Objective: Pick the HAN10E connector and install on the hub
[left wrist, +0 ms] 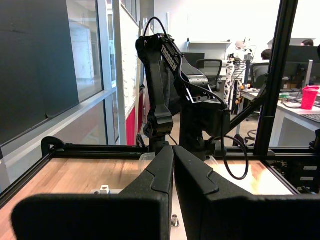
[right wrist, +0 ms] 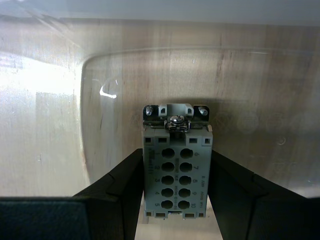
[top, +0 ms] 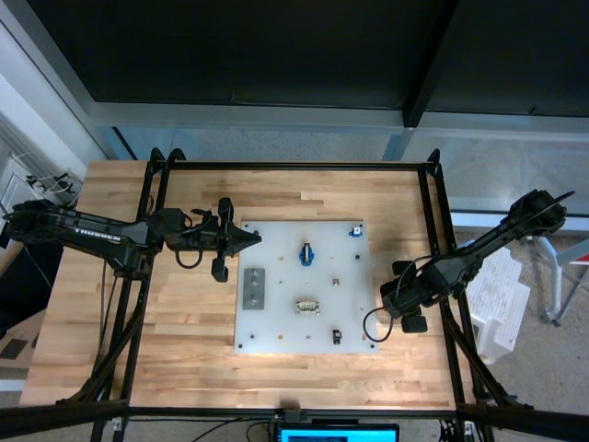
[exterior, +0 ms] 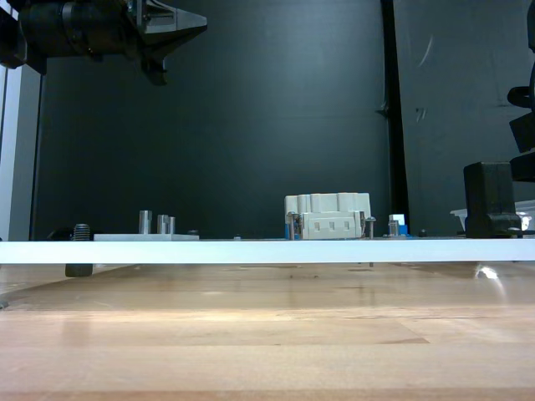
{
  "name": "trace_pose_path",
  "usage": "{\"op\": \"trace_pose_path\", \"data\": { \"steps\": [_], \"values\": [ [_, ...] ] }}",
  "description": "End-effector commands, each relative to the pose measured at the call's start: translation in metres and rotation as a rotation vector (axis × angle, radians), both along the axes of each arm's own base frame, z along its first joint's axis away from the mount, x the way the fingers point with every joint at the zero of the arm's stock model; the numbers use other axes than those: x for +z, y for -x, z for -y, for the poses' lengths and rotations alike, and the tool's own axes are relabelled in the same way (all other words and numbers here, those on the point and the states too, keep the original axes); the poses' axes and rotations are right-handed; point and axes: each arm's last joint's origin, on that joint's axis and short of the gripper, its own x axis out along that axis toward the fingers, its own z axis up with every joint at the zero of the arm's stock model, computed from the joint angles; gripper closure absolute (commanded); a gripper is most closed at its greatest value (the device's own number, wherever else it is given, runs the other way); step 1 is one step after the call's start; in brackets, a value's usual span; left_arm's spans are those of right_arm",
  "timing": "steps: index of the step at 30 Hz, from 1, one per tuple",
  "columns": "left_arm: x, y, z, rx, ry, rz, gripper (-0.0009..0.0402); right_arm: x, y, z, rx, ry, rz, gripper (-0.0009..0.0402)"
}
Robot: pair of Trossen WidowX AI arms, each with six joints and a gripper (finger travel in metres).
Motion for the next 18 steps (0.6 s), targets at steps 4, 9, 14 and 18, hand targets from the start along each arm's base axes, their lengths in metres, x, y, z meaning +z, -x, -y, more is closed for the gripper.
{"op": "trace_pose_path", "data": {
  "steps": [4,9,14,18],
  "values": [
    [0.000,0.000,0.000,0.000,0.000,0.000,0.0393,0.005,-0.001,-0.001,-0.001,-0.007,0.014,0.0341],
    [0.000,0.000,0.000,0.000,0.000,0.000,0.0393,0.021,-0.002,-0.001,-0.001,-0.012,0.024,0.0369],
    [0.000,0.000,0.000,0.000,0.000,0.000,0.0393,0.046,-0.005,0.002,0.012,0.007,0.019,0.0373],
    [0.000,0.000,0.000,0.000,0.000,0.000,0.0393,0.061,-0.007,0.003,0.022,0.022,0.017,0.0368]
  ]
}}
